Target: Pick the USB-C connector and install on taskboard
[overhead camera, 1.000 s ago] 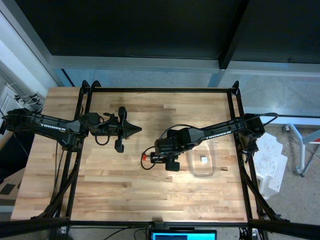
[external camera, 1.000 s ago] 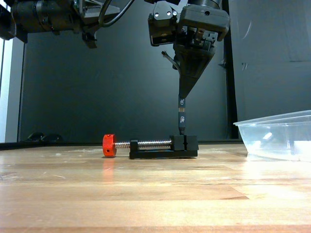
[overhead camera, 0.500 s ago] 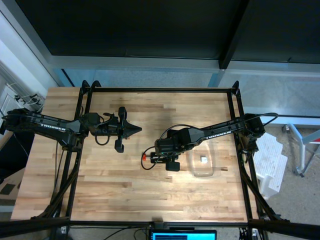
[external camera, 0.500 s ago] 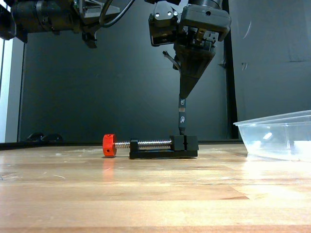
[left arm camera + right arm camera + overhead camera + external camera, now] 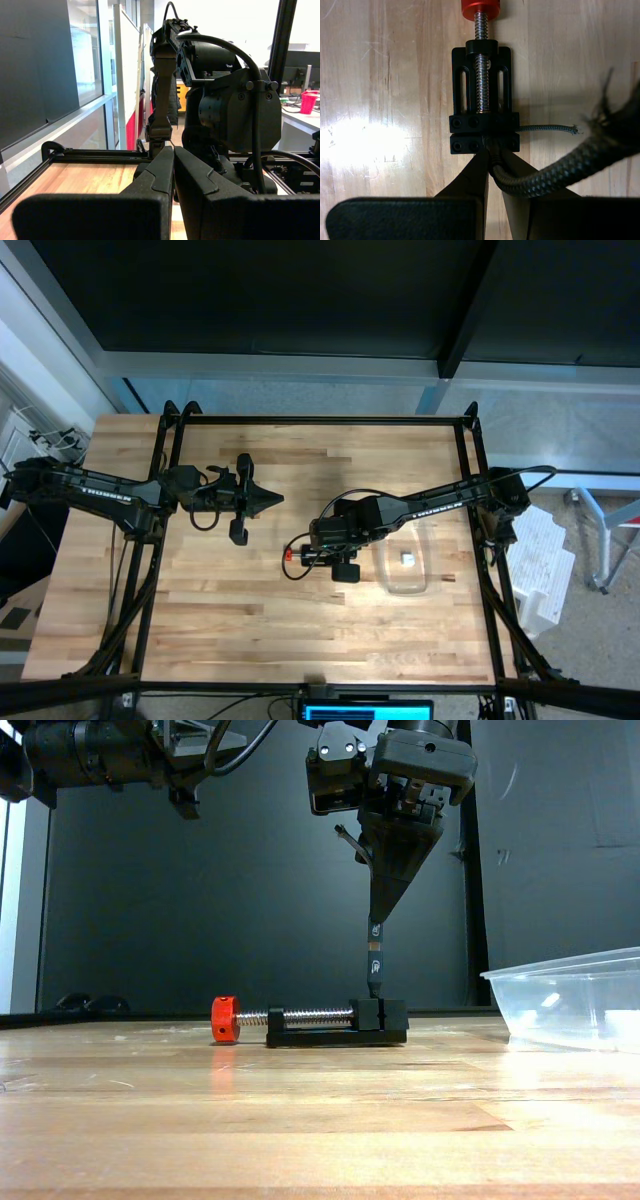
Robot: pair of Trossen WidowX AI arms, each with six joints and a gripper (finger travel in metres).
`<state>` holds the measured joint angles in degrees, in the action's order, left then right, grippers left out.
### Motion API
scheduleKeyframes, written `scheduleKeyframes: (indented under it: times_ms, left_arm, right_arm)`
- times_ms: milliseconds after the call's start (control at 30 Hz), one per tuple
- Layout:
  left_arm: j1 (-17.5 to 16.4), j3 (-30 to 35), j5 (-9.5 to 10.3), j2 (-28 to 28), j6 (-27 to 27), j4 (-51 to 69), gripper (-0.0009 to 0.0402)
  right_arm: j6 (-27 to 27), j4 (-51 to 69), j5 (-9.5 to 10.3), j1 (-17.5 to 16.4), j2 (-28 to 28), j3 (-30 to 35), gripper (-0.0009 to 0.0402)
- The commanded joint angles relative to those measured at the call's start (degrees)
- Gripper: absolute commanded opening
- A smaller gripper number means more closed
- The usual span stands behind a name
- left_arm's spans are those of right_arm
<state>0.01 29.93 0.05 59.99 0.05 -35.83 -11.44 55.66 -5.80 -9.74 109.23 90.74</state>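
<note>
1. Left arm reaches inward, level and high; left gripper [image 5: 272, 501] hangs in mid-air, fingers pressed together.
2. Right arm stretches toward centre; right gripper [image 5: 377, 912] points straight down, pinching the USB-C connector [image 5: 374, 960].

The tabletop [image 5: 300, 1120] was seen to be of pale planked wood with a soft sheen, marked by faint scratches. The small block [image 5: 482, 125] was finished in matt black, its threaded screw [image 5: 481, 75] in bright bare metal and its knob [image 5: 224, 1019] in smooth orange-red. The cable [image 5: 560, 170] was sheathed in rough braided cloth, frayed in places. The tray [image 5: 570, 1000] was made of clear glossy plastic. The right tool [image 5: 492, 155], clamped on the connector [image 5: 374, 965] above the block, and the left tool [image 5: 173, 150], held closed over the tabletop's left half, were finished in matt black plastic.
</note>
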Motion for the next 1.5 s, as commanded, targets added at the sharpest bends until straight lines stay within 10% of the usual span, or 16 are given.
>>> scheduleKeyframes:
  times_ms: [33, 1500]
  left_arm:
    - [0.0, 0.0, -0.02, 0.0, 0.0, 0.0, 0.0]
    - [0.0, 0.0, -0.02, 0.0, 0.0, 0.0, 0.0]
  right_arm:
    - [-0.1, -0.1, 0.04, 0.0, 0.0, 0.0, 0.0]
    - [1.4, -2.6, 0.85, -0.2, 0.2, -2.1, 0.0]
